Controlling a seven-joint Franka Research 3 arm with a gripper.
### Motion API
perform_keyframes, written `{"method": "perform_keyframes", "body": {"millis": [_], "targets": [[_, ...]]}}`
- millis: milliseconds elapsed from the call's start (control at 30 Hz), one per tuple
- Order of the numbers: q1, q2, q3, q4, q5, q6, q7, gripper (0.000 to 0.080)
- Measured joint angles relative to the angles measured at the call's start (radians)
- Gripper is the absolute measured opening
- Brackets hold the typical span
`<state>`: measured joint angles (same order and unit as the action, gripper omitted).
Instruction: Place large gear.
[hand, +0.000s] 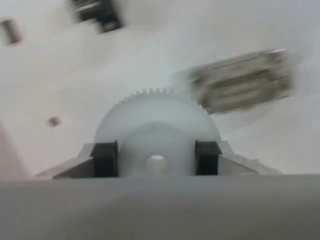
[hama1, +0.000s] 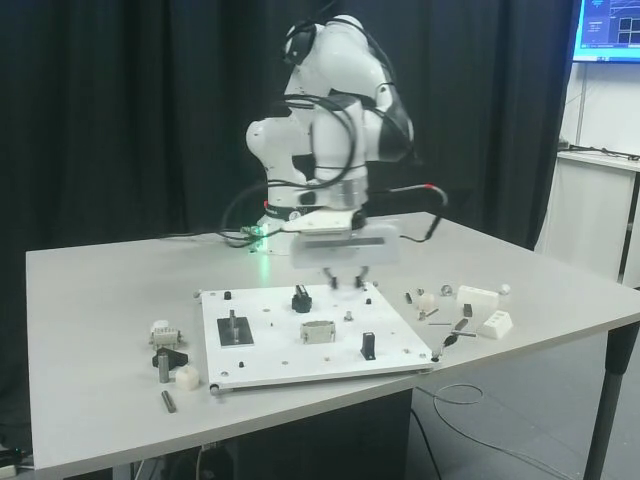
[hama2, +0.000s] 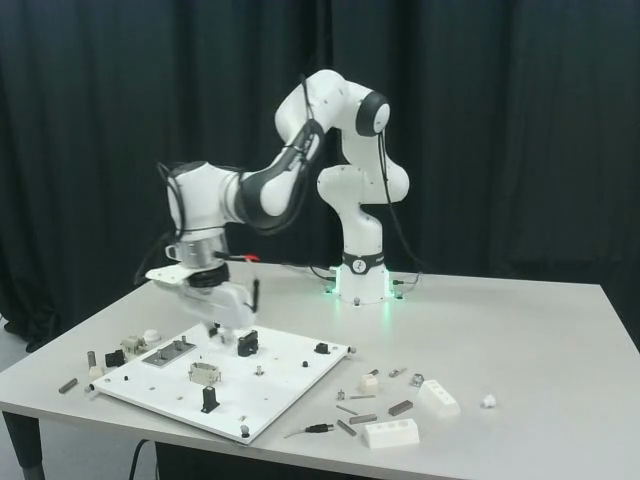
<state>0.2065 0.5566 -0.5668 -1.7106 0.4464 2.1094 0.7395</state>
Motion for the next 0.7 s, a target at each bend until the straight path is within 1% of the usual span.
{"method": "perform_keyframes", "body": {"millis": [233,500,700], "targets": [[0.092,-0.004,0.001,0.0,0.0,-0.019,0.052,0.0328],[0.196,-0.007,0.003,0.006,0.0,-0.027,0.102,0.0328],[0.266,-0.007,0.013,0.017,0.0,-0.03,0.134,0.0328]]}}
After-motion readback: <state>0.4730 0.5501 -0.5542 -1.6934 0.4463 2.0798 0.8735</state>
